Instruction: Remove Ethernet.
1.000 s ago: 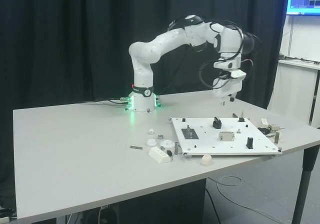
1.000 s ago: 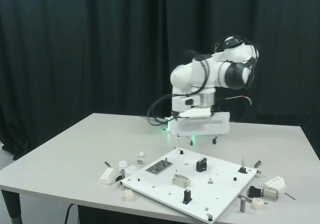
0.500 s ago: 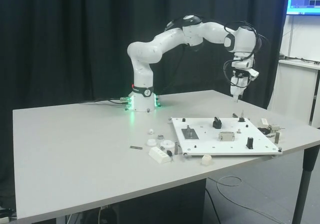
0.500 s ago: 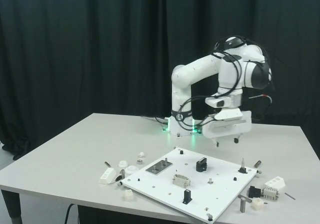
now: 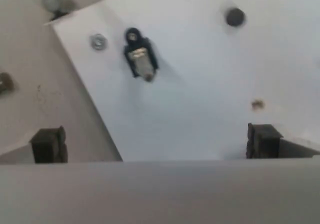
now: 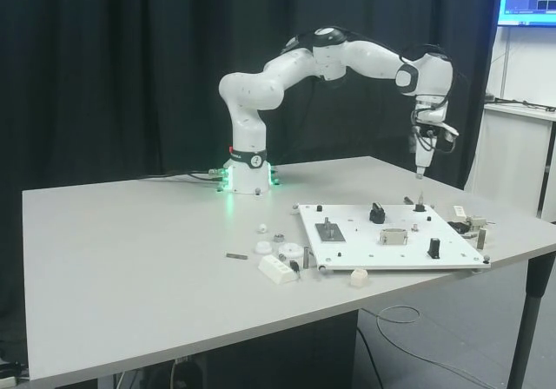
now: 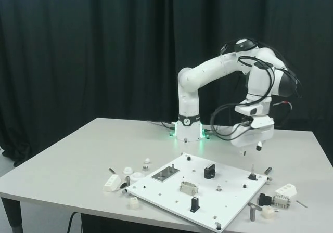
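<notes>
Seemingly, fingers [image 5: 45, 144] spread above the white board's [image 7: 229, 204] corner.

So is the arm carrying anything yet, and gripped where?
Nothing is held. The white arm's gripper hangs in the air above the white square board, its jaws wide apart with only bare board between them.

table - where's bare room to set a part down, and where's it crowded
The widest bare stretch of the grey table lies on the side of the white board away from the gripper, in front of the arm's base. It is crowded along the board's edge, by the small white parts.
</notes>
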Available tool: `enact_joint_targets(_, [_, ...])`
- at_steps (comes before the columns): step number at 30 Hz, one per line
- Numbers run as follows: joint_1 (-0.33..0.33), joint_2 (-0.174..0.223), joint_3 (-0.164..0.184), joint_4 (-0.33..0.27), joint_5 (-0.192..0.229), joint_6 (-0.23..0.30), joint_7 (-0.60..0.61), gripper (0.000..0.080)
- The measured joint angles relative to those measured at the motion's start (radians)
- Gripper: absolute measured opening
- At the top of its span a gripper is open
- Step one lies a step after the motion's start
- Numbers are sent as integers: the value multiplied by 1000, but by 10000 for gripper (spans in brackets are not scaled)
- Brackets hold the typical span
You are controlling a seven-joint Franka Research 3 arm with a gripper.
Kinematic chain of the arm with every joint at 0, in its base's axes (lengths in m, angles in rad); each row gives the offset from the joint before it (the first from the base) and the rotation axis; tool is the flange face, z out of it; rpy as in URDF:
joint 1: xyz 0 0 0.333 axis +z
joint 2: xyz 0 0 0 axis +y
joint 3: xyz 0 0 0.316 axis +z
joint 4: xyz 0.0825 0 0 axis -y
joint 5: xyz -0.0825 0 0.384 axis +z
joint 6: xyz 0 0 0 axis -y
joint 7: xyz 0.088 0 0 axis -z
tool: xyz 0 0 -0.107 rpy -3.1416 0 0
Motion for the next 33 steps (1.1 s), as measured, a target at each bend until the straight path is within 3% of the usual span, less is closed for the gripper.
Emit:
enact_joint_targets(12, [31,0,26,-4,-26,53,-165,800])
enact_joint_targets(25, [29,0,43,-27,-28,96,-173,800])
enact_joint_targets(33, [10,4,63,-27,-4,99,-174,800])
